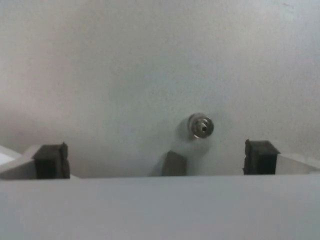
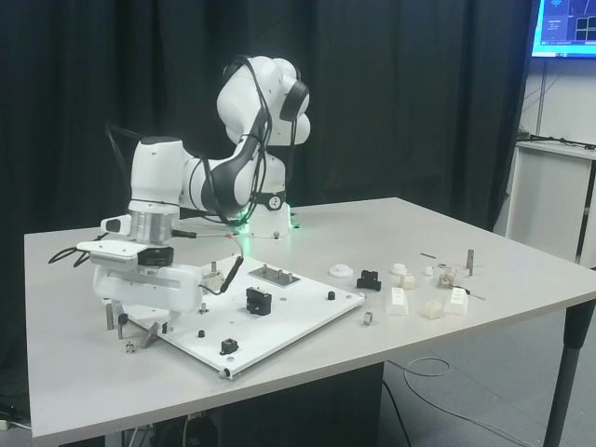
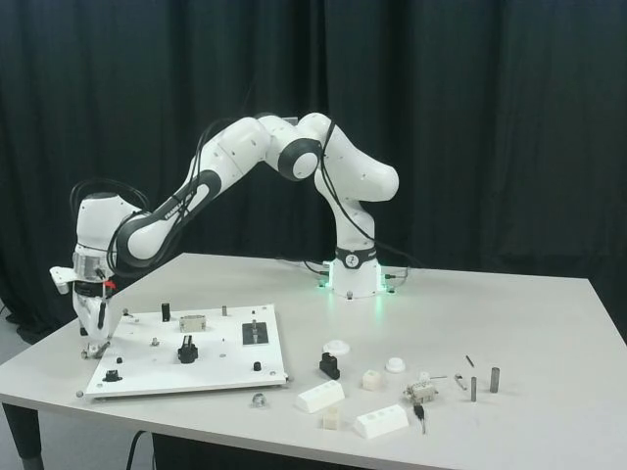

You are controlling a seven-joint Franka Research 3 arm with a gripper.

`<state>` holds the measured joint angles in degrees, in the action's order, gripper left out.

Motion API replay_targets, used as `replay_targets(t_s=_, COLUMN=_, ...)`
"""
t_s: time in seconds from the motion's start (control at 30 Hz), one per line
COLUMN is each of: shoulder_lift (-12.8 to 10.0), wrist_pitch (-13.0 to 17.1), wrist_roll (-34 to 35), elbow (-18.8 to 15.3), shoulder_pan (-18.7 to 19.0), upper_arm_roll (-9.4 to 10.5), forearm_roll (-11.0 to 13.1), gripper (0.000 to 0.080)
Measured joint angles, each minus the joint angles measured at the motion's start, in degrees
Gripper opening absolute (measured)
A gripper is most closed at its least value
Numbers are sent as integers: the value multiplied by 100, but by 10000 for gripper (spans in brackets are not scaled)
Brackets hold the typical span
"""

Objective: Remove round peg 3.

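The gripper [image 1: 156,160] is hanging low over the near-left corner of the white assembly board [image 2: 279,321], fingers spread wide with nothing between them. In the wrist view the two black finger pads [image 1: 50,161] are sitting far apart, and a small shiny round peg [image 1: 201,126] is standing upright on the white surface between them, nearer one pad than the other. That is probably round peg 3, though nothing marks its number. No pad is touching it.

The arm [image 3: 245,157] is reaching far out from its base [image 3: 353,279] and the wrist is pointing straight down, likely so the fingers can close squarely on an upright peg and pull it out along its axis. The wide opening is giving clearance for the descent.

Judged step: approach and align, grasp not yet made. The peg is off-centre between the fingers, so a sideways correction looks needed before closing, otherwise one pad would hit first and tilt or jam it.

Other board fixtures such as the black clamp [image 2: 257,300] are sitting apart from the gripper. Loose white blocks [image 3: 319,397] and small parts are lying on the grey table [image 3: 529,323] well away, out of the work area.
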<state>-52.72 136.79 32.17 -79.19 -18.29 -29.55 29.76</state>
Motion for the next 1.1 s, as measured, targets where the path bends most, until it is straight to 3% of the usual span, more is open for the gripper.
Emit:
replay_targets(t_s=0.6, shoulder_lift=6, wrist_pitch=-881, wrist_roll=245, elbow=588, shoulder_pan=19, upper_arm_roll=-224, forearm_roll=-15, gripper=798)
replay_targets(t_s=1.1, shoulder_lift=8, wrist_pitch=-1034, wrist_roll=250, elbow=711, shoulder_pan=55, upper_arm_roll=-327, forearm_roll=-62, gripper=800)
